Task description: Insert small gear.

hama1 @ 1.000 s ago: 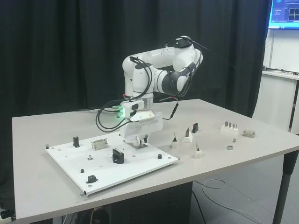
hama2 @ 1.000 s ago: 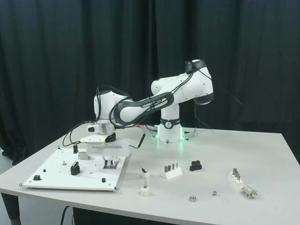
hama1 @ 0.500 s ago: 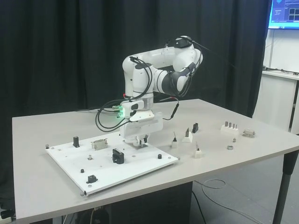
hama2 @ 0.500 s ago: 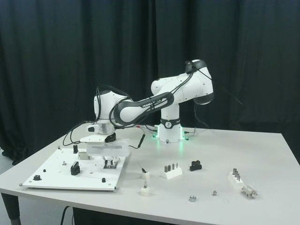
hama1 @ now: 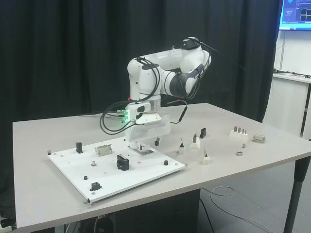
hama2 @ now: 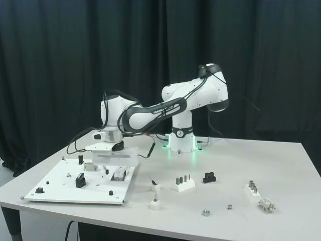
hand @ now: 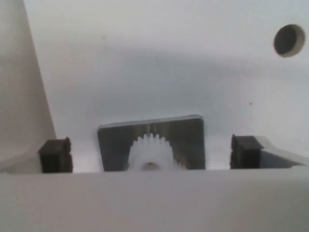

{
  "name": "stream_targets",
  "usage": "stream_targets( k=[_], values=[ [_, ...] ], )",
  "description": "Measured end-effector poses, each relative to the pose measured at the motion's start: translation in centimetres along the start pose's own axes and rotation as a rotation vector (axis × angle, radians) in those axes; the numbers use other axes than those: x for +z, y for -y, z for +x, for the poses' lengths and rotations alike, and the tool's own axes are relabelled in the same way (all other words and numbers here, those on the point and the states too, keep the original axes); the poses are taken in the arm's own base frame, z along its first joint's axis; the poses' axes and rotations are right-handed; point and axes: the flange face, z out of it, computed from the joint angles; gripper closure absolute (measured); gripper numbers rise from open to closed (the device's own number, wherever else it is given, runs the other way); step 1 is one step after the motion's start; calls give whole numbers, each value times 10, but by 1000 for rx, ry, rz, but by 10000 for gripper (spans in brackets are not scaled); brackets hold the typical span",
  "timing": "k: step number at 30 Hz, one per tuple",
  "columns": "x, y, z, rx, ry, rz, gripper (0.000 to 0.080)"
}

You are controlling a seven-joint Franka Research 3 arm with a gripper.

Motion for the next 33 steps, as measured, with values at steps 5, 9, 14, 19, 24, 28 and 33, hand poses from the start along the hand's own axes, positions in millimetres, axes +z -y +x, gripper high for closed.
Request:
stream_targets(
  k=[5, 9, 14, 19, 24, 28, 33],
  values=[
    [-10, 0, 3, 7, -8, -21, 36],
    [-17, -1, 5, 6, -15, -35, 36],
    [-22, -4, 7, 8, -21, -50, 10],
    [-24, -10, 10, 17, -32, -56, 10],
    [-24, -17, 13, 32, -32, -56, 3],
    [-23, -22, 16, 44, -31, -52, 3],
    [-20, -25, 18, 60, -26, -41, 3]
  ],
)
